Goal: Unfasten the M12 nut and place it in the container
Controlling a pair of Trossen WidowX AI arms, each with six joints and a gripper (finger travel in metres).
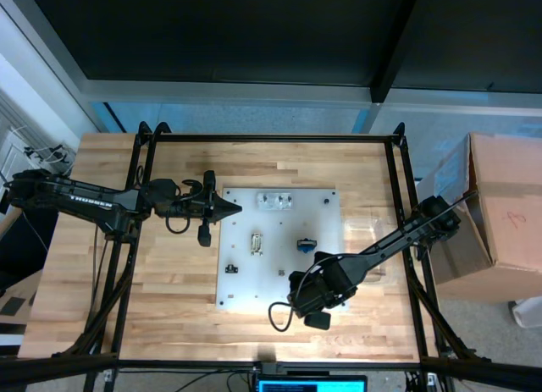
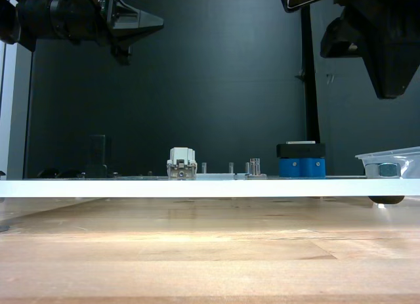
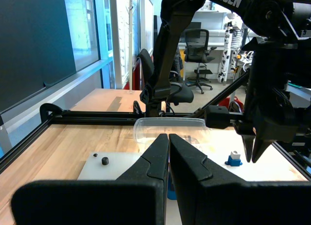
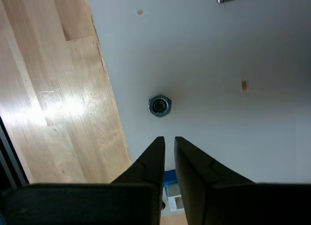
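My right gripper (image 4: 167,139) hangs over the white board (image 4: 218,64), fingers almost touching and holding nothing. The M12 nut (image 4: 159,105) sits on its stud just beyond them, hiding the ribs. In the high view, lower right of centre, my arm hides it. My left gripper (image 1: 235,208), fingers together, hovers at the board's left edge.

Even overhead light, low view dim and shadowed, bright glare on tabletop (image 4: 53,106)
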